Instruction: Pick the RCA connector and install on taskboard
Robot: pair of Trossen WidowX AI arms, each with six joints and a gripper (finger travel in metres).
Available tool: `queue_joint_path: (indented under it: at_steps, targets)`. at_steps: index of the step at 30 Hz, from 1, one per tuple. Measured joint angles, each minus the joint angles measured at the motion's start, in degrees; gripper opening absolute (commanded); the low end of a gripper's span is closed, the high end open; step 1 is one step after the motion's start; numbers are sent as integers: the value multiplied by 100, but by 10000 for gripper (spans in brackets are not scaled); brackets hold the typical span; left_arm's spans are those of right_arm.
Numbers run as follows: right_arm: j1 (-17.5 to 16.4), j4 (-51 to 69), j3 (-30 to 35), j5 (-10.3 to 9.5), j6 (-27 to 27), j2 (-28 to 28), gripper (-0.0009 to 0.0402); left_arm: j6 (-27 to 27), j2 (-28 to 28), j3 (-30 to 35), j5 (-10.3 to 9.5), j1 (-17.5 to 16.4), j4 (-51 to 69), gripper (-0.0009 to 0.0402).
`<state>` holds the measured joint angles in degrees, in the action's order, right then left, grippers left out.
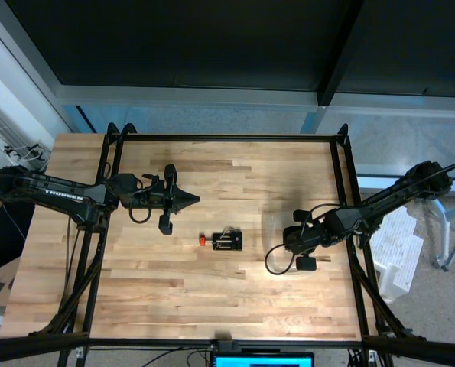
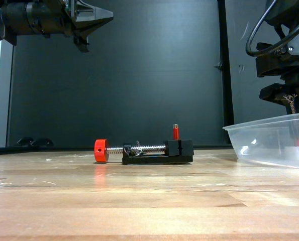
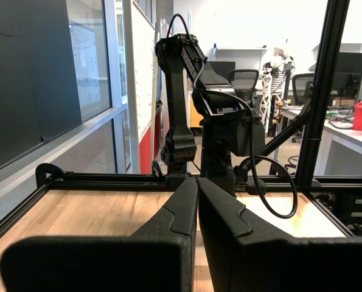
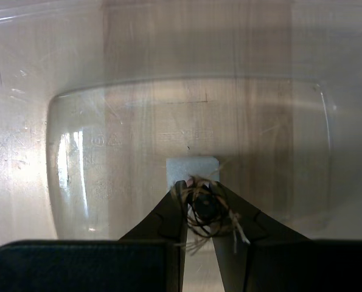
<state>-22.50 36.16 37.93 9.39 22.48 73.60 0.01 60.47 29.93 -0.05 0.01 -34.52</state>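
Over the tray (image 2: 262, 143) by the tabletop's right edge, right claw (image 4: 199, 190) pinches the RCA connector (image 4: 203, 208) for the taskboard (image 1: 229, 241); closed left claw (image 1: 192, 200) hangs clear, leftward.

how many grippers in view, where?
2. Left gripper: shut, empty, raised left of the taskboard. Right gripper: inside the clear tray, shut on the RCA connector.

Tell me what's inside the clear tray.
A small white square lies in the clear tray; the RCA connector hangs above it, clamped in the right gripper. The fingers hide whatever lies beneath. The left gripper, shut, hovers over the table.
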Motion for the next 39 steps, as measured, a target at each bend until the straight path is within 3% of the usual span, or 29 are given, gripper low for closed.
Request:
queue_joint_path:
  at_steps: [19, 33, 39]
  targets:
    - [0, 319, 155, -20, 2, -374, 0, 0, 0, 0, 0, 0, 0, 0]
    - [11, 1558, 1141, -55, 17, -890, 0, 0, 0, 0, 2, 0, 0, 0]
    - [13, 1733, 1263, -44, 20, -935, 0, -2, 0, 2, 2, 0, 0, 0]
